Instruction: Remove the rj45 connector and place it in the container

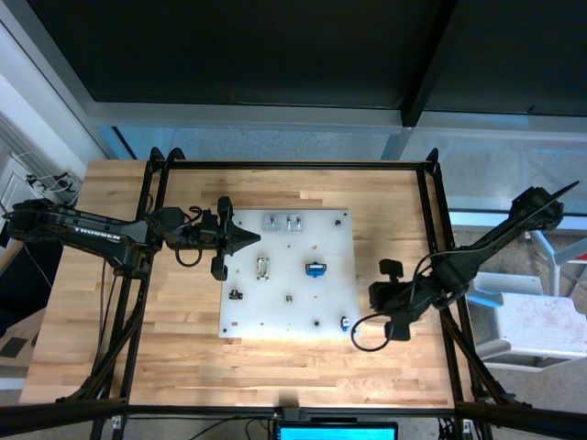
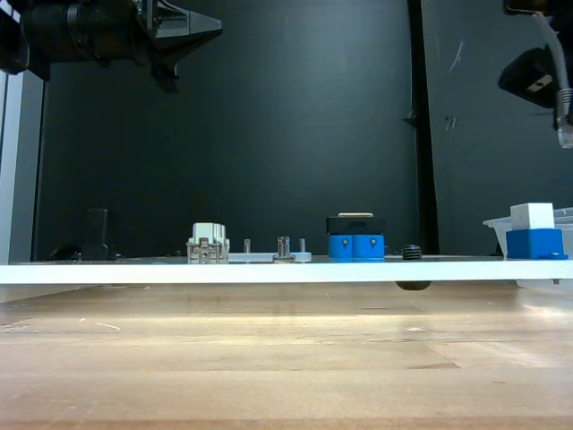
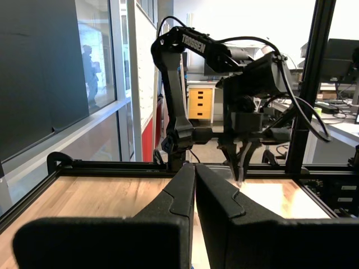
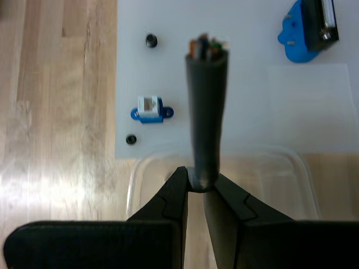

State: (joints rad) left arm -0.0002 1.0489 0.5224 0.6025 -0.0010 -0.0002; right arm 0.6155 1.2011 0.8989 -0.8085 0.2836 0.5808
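My right gripper [image 4: 199, 180] is shut on the rj45 connector [image 4: 206, 112], a short dark stub with coloured wire ends pointing away from the fingers. It hangs above the near rim of the container [image 4: 280, 168], a clear shallow tray beside the white board [image 4: 247, 95]. In the low view the connector [image 2: 564, 134] dangles high at the right, above the container's rim [image 2: 494, 224]. My left gripper [image 1: 252, 239] is shut with nothing in it and hovers over the board's [image 1: 289, 307] far-left part.
On the board stand a bright-blue connector [image 1: 315, 269], a silver-beige upright connector [image 1: 264, 269], a small blue-and-white socket [image 4: 150, 109] near the container, and several small posts and screws. A black frame [image 1: 431, 211] borders the wooden table.
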